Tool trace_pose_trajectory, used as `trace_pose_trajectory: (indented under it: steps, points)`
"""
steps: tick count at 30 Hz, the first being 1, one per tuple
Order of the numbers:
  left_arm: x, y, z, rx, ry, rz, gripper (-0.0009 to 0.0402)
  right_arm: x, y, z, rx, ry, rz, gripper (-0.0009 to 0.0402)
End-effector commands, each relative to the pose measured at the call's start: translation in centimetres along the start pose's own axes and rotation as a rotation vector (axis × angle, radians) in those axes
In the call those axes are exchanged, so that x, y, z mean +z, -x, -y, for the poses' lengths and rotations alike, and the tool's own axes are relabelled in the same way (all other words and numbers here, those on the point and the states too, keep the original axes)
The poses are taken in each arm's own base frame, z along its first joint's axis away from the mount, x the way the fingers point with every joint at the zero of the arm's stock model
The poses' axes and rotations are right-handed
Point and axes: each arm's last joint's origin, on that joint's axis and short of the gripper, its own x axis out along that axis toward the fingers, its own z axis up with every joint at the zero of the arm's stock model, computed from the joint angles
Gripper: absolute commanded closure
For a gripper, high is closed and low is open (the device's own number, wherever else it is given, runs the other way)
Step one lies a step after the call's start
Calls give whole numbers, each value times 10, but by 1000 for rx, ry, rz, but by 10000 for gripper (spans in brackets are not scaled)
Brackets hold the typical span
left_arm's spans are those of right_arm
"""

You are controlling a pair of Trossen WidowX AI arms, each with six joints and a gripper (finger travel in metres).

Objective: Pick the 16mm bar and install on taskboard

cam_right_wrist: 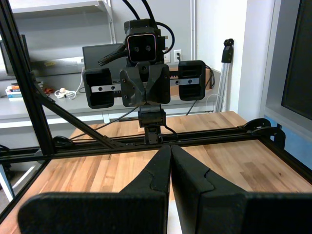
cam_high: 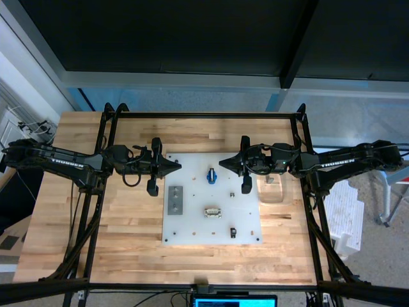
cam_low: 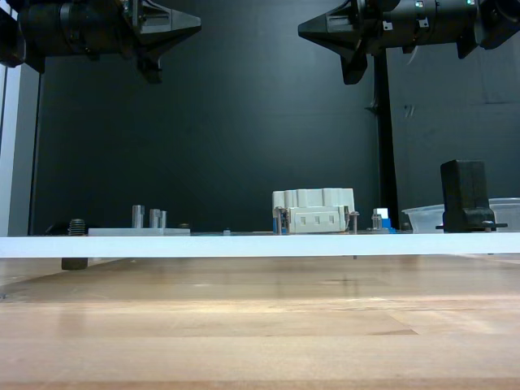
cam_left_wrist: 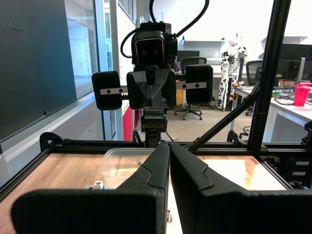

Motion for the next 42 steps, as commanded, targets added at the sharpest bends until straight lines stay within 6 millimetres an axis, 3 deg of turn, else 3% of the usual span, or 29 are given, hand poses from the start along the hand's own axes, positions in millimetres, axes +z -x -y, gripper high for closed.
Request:
trace_pose_trajectory:
  steps: [1,9,21,33,42]
  points:
    - [0,0,0,0,0,0,393,0,0,0,1,-1,1,393]
    - [0,0,0,0,0,0,393,1,3,0,-2,1,-38,393]
    - [0,0,0,0,0,0,393,20,10,0,-44,52,-435,393]
    - [0,0,0,0,0,0,393,43,47,23,-134,124,-934,393]
    - [0,0,0,0,0,0,393,38,67,28,-162,103,-1154,393]
